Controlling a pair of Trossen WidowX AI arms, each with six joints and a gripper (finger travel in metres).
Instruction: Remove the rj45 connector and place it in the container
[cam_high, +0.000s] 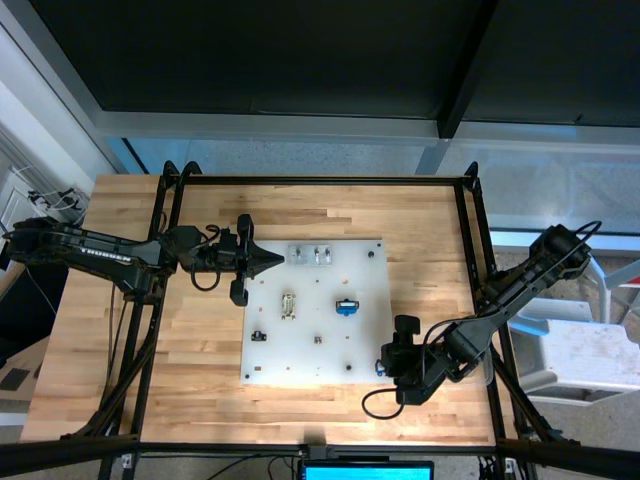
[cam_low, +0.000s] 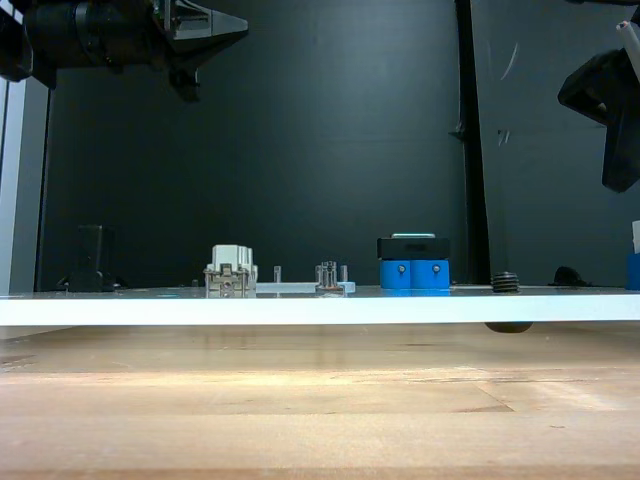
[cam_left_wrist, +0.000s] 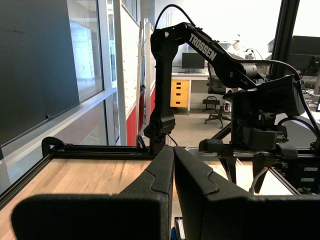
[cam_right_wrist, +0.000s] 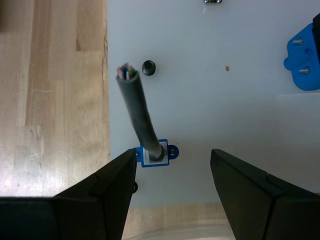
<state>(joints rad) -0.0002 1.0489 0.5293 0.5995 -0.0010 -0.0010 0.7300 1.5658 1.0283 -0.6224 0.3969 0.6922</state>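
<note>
The rj45 connector (cam_right_wrist: 156, 155) sits plugged in a small blue mount at the white board's (cam_high: 310, 340) near right corner, a short grey cable stub (cam_right_wrist: 134, 102) rising from it. My right gripper (cam_right_wrist: 172, 156) hovers open above it, one finger on either side and neither touching. From above, the right gripper (cam_high: 398, 352) hangs over that corner. The container's clear rim (cam_right_wrist: 167, 233) shows just off the board's right edge, mostly hidden under the right arm. My left gripper (cam_high: 268, 262) is shut and empty, raised at the board's far left corner.
Several fittings stand on the board: a blue-and-black block (cam_high: 346, 307), a grey connector (cam_high: 289, 305), a metal piece (cam_high: 310, 254) and a black screw (cam_right_wrist: 148, 67). A black frame (cam_high: 320, 180) borders the wooden table (cam_high: 200, 400).
</note>
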